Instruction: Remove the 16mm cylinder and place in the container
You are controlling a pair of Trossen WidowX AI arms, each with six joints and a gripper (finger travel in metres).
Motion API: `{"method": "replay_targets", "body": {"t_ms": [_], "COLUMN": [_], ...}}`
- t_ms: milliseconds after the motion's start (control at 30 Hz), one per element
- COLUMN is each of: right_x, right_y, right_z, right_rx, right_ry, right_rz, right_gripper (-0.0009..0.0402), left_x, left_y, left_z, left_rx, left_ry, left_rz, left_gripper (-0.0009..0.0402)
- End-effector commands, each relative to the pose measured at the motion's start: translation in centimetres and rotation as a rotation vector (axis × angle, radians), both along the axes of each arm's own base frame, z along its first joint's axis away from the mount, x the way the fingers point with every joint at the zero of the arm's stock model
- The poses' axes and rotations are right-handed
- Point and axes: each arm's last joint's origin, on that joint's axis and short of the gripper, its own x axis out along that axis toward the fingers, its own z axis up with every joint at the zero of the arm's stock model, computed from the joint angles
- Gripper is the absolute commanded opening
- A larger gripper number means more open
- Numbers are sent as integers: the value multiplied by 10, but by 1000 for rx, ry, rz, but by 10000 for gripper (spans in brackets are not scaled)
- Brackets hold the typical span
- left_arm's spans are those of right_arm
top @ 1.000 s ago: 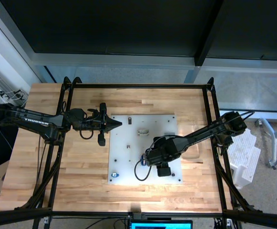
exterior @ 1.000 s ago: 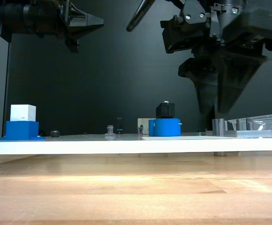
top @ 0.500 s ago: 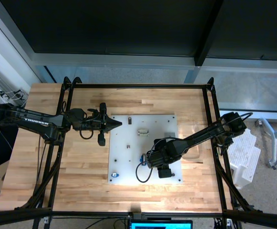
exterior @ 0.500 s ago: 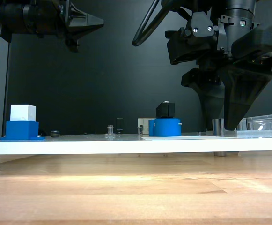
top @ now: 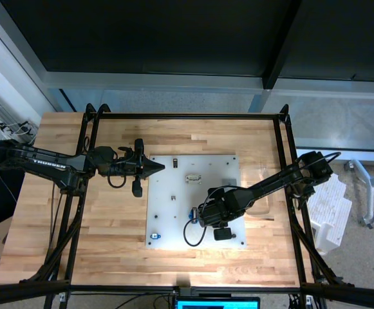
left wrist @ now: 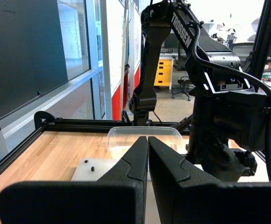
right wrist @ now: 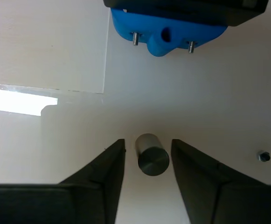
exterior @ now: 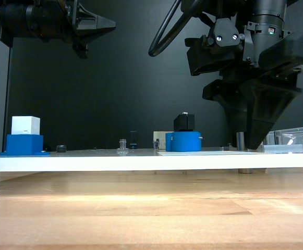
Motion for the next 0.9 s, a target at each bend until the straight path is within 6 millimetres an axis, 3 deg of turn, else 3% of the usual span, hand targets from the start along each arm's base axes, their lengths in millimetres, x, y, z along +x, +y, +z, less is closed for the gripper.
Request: {"method": "replay_targets", "body": {"t_ms": [33, 567, 900], "right_x": [0, -2, -13], "right_y": [0, -1, -6], "right_z": [1, 6, 31], "right_rx": [0, 3, 17], "right_ry": [-1, -8, -47], "right_rz": [1, 2, -6], "right_gripper": [97, 8, 2], "left_x": [0, 0, 0], "left_y": [0, 0, 0], "left_z": [0, 0, 0], "left_rx": [0, 0, 0], "left_ry": [0, 0, 0], "left_rz": [0, 0, 0], "left_gripper": [0, 0, 0]}}
